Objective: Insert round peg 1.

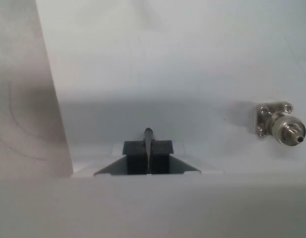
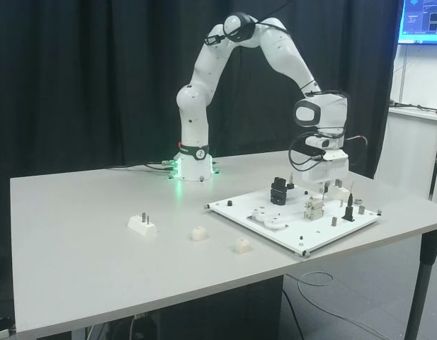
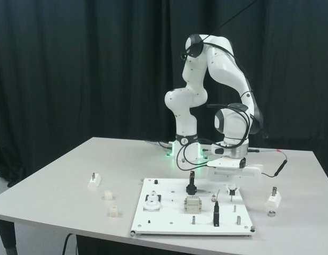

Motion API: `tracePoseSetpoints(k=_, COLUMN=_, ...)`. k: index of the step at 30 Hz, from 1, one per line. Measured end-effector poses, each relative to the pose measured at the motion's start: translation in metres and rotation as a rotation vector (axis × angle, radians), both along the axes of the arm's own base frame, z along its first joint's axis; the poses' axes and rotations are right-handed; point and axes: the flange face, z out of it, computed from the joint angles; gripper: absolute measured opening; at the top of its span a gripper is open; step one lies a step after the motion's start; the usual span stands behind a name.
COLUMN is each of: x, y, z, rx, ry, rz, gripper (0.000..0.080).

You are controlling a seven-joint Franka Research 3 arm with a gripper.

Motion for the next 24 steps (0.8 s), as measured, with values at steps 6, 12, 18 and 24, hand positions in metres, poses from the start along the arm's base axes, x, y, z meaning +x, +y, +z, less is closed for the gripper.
tracePoseSetpoints(k=6, x=0.0, y=0.001, z=-0.004, rx=0.0, ry=-0.003, rz=-0.007, gripper=0.0015)
tracePoseSetpoints(k=12, x=0.001, y=0.001, z=-0.004, rx=0.001, ry=-0.004, rz=-0.026, gripper=0.0019)
tracePoseSetpoints(k=18, x=0.004, y=0.001, z=0.004, rx=0.007, ry=-0.001, rz=-0.03, gripper=0.0344)
tracePoseSetpoints(k=24, x=0.007, y=0.0, z=0.021, rx=0.019, ry=0.013, rz=-0.038, gripper=0.0764)
